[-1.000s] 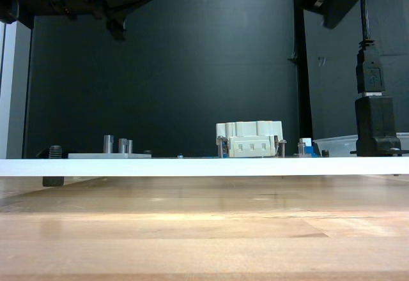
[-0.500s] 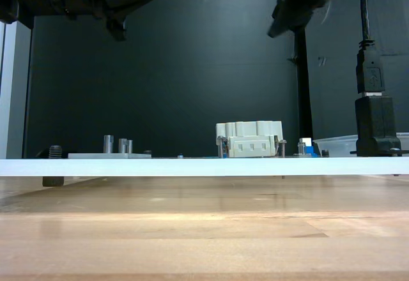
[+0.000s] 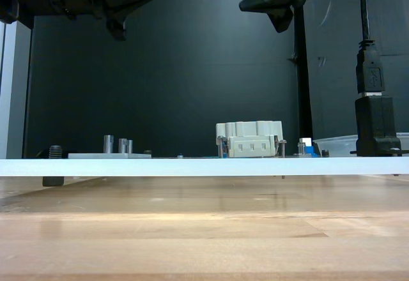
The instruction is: Pick the USB connector and install on taskboard
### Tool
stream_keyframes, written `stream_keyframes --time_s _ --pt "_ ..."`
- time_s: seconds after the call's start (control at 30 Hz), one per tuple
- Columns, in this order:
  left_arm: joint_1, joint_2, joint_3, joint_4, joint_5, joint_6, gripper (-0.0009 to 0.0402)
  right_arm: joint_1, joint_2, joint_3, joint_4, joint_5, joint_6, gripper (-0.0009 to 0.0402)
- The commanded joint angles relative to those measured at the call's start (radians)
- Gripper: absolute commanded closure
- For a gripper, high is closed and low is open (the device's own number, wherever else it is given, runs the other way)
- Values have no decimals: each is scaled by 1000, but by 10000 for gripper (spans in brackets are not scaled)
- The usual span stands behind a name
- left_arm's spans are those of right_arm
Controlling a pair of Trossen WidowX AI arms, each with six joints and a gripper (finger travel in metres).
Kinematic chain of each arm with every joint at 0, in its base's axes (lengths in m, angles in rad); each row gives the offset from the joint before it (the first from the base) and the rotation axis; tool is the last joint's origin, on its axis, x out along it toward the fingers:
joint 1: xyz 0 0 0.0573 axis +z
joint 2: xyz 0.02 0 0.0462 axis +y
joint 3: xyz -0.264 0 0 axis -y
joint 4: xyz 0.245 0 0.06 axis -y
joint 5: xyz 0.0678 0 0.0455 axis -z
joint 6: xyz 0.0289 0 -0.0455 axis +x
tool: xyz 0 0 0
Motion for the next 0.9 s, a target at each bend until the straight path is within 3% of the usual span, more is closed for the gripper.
stream_keyframes --time_s 0.03,0.23,0.37,0.9 --pt "0 0 0 0 0 0 393 -10 -13 -50 118 -3 1 393" --pt "0 0 0 0 0 0 393 -12 -27 -131 311 -13 1 393" --pt "0 0 0 0 0 0 393 -13 -27 -183 431 -55 1 393" --pt "0 0 0 0 0 0 393 -13 -24 -254 556 -50 12 393"
